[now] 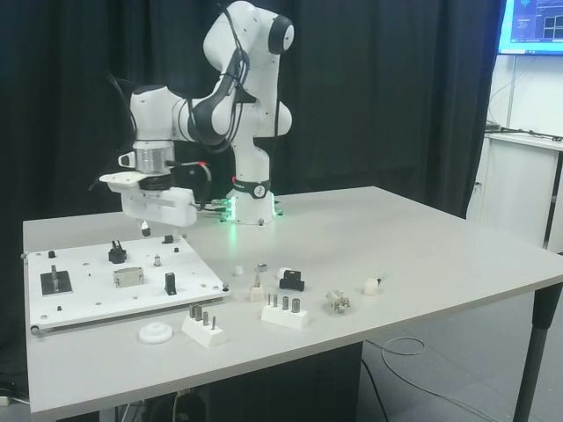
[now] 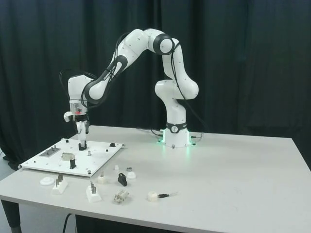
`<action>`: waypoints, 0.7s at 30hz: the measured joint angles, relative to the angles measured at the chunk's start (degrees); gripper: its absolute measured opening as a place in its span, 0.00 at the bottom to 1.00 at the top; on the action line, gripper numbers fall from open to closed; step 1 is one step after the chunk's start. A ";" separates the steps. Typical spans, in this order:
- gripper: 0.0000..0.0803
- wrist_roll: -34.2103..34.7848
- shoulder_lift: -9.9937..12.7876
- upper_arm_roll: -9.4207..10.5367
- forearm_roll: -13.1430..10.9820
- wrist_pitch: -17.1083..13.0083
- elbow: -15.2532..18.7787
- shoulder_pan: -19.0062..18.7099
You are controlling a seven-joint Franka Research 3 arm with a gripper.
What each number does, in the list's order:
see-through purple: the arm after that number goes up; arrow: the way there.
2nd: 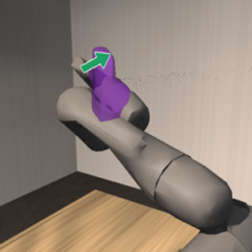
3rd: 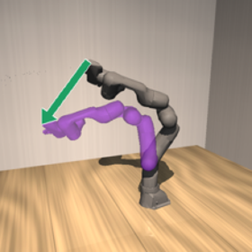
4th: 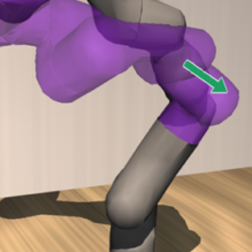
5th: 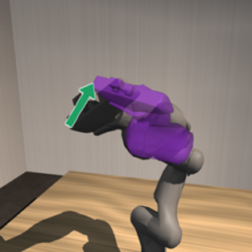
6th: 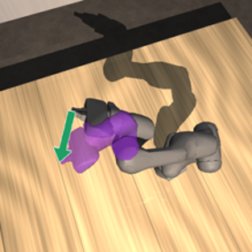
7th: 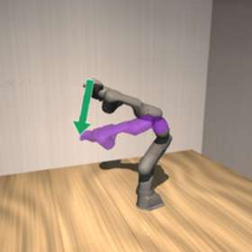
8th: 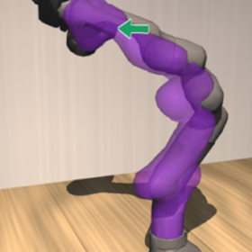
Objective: Pick small gear.
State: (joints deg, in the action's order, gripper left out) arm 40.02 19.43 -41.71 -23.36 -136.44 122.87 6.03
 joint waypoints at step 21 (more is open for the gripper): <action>1.00 -36.84 -1.44 0.35 -0.56 -0.81 4.05 -10.56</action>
State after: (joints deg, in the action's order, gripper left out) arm 3.17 17.99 -41.36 -23.93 -137.25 126.92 -4.54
